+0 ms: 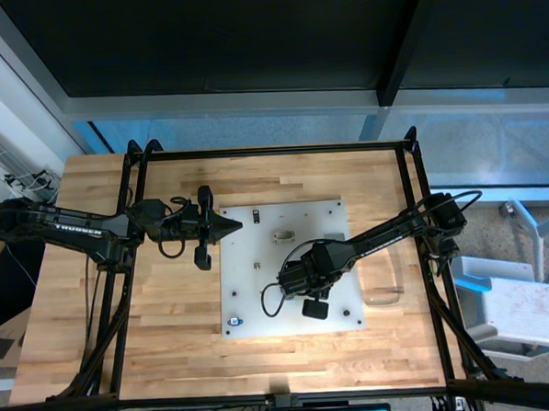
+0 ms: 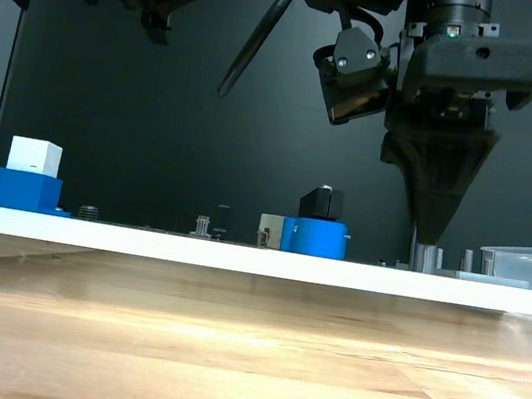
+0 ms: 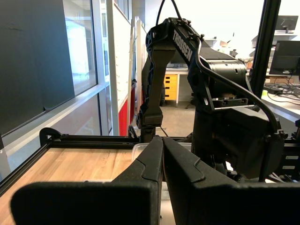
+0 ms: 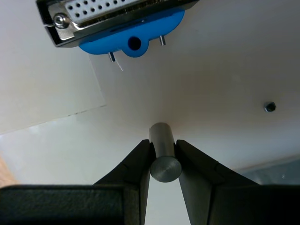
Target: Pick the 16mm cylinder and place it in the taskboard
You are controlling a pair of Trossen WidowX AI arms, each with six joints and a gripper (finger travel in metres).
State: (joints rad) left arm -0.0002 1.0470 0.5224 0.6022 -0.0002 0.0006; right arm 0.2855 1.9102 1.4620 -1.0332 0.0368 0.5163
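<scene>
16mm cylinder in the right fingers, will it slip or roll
Likely slippery: the 16mm cylinder is smooth bare metal, pinched by the right gripper over the taskboard. Round, so it probably rolls if laid down. Left gripper hangs shut, aloft.

Left pincer (image 1: 231, 226) closed, held high, level; right pincer (image 4: 162, 146) points down, clamped.

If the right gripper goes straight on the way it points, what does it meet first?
The taskboard: the right gripper points down at its bare plate, so the clamped 16mm cylinder would likely touch first. The left gripper hangs shut over the board's left edge.
</scene>
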